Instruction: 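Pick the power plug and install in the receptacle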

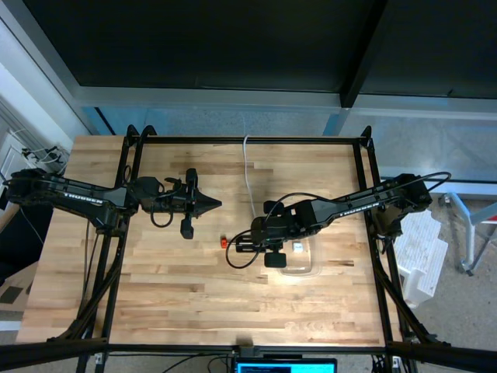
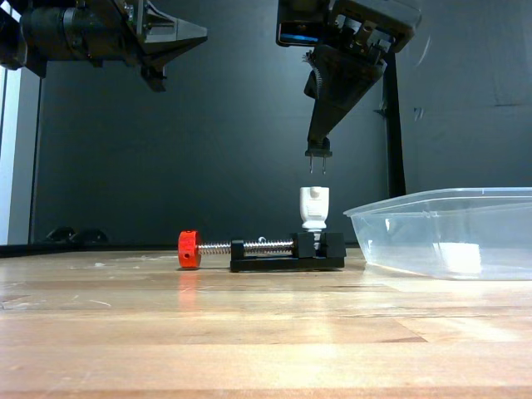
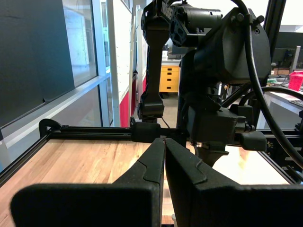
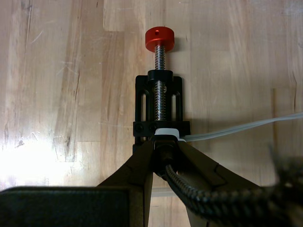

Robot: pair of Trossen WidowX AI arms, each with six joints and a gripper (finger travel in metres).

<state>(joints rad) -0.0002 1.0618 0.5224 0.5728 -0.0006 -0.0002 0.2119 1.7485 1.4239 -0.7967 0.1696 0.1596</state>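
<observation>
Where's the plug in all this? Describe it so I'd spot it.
Beside the clear plastic tray, a black clamp holds the white receptacle upright. The left gripper hangs shut far off; the right gripper, just above the receptacle, pinches the power plug. It alone is tiny, black, with two prongs pointing down.

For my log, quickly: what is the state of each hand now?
Left hand: closed, empty, high at left.
Right hand: closed on plug, above socket.

— The power plug (image 2: pixel 317 154)?
— Black, pinched by the right tool (image 2: pixel 318 142), prongs down, just clear at 12 o'clock of the receptacle (image 2: pixel 313 208).
— Which is?
— White, upright in its black body on the desk (image 2: pixel 249 332); red-orange knob (image 2: pixel 189 249) at 9 o'clock.
</observation>
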